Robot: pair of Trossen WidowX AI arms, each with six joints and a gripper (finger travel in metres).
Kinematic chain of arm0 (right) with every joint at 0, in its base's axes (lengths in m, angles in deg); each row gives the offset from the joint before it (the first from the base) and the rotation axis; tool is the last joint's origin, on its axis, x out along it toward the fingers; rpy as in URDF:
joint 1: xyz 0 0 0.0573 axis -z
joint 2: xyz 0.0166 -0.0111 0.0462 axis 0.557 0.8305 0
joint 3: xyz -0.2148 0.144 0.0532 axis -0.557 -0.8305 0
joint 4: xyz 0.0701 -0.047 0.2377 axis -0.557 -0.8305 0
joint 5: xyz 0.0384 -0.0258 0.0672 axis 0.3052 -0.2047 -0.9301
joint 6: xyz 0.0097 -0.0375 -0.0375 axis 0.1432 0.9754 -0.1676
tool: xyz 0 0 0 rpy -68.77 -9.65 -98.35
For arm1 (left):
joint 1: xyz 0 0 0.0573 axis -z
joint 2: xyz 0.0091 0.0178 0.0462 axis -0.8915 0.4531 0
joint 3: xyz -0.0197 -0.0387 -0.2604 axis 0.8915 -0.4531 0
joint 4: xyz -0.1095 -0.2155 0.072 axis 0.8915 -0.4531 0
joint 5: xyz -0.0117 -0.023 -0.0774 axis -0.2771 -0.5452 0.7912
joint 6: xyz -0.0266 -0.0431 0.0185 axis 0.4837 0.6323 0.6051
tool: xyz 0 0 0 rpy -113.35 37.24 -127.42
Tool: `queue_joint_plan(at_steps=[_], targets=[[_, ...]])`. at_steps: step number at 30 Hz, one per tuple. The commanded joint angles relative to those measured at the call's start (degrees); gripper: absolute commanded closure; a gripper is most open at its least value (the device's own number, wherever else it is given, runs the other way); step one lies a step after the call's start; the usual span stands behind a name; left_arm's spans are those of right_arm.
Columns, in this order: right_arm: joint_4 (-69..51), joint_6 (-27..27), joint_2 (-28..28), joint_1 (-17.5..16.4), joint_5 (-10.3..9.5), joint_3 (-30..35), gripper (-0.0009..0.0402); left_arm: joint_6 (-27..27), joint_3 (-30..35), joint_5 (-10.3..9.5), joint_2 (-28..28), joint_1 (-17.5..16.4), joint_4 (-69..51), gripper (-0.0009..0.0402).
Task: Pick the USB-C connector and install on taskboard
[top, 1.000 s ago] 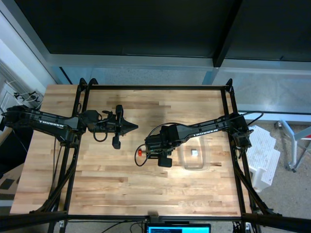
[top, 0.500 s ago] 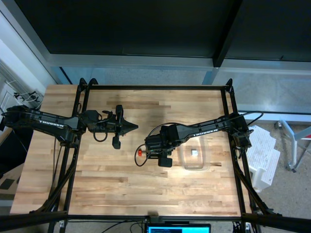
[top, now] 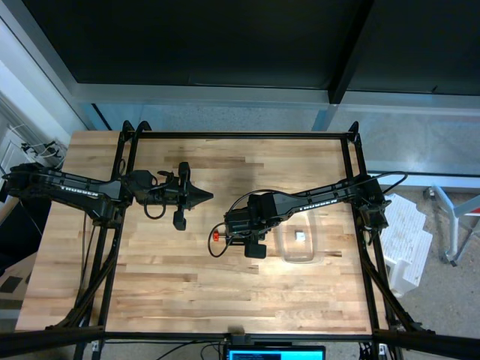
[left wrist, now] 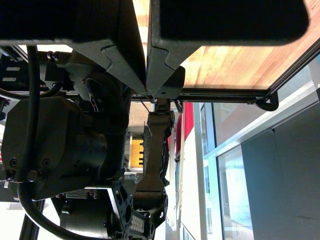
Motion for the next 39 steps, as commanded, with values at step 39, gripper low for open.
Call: queue_joint_plan(at_steps=[39], targets=[[0.46,0.81,-0.79,0.0,-0.04,-0.9,0.0393,0.0,0.0,0.02,0.02,0.0,0.0,0.0393]])
